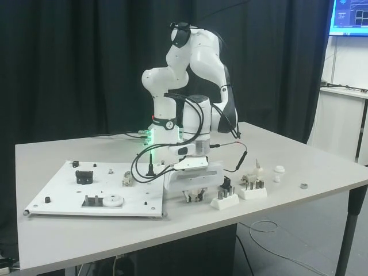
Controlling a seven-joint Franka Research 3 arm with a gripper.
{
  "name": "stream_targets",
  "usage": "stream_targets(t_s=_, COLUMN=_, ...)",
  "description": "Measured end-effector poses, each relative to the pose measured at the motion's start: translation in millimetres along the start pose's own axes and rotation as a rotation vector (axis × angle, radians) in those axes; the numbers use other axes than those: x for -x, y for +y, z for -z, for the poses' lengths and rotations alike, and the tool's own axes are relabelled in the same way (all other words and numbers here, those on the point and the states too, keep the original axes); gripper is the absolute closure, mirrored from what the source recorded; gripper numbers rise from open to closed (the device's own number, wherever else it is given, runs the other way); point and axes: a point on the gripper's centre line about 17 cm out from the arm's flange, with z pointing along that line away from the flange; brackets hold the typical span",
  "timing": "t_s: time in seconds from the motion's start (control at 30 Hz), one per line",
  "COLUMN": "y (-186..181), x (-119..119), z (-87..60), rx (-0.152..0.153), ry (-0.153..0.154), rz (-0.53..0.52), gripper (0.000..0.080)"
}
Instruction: Pick BNC.
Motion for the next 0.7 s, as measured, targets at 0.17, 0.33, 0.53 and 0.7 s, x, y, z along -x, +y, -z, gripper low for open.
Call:
stream_targets(t_s=0.17, y=-1.7, x=-0.3, z=-0.1, rx=-0.002, ry=0.0, rz=-0.008, gripper=0.0658)
stream_targets(t_s=0.33, y=-3.2, x=-0.5, z=0.1, rx=-0.004, ry=0.0, rz=-0.011, gripper=0.0658)
stream_targets(t_s=0.53, y=-3.5, x=-2.0, z=2.5, rx=-0.006, ry=0.005, rz=-0.012, gripper=0.0677)
stream_targets(t_s=0.7, y=-2.6, x=-5.1, z=9.2, rx=-0.008, ry=0.013, rz=-0.014, gripper=0.0677)
